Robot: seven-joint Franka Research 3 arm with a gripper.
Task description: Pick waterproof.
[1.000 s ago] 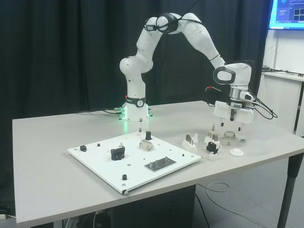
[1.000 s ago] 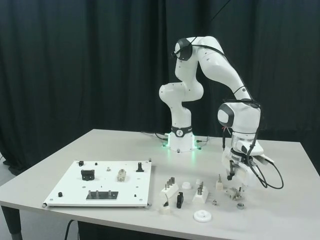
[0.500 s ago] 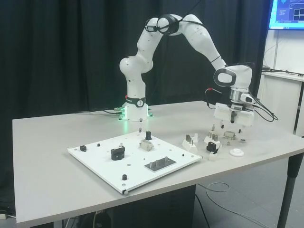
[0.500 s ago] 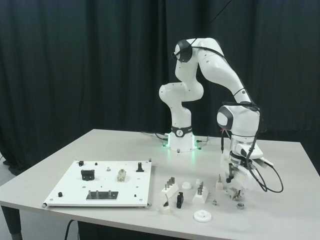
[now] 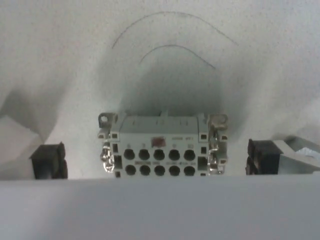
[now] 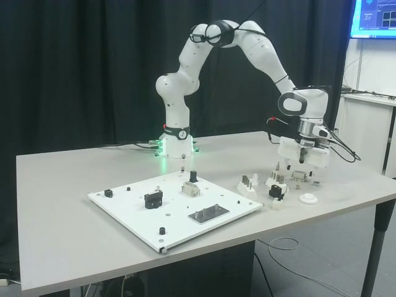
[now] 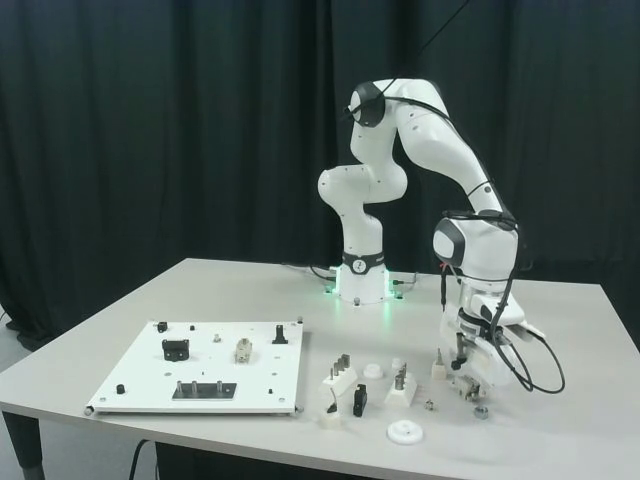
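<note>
Waterproof connector [image 5: 162, 150], a blocky grey housing with two rows of round sockets and metal clips, sits between the gripper's [image 5: 156, 160] spread, unclenched black fingers [image 5: 49, 161].

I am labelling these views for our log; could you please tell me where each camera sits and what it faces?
Wrist view: on the arm, looking down at the grey multi-pin connector; black fingers flank it.
First room view: off one table corner, facing the white arm and white square board.
Second room view: before the table, facing the arm's base.
Both room views share the board and connector.
</note>
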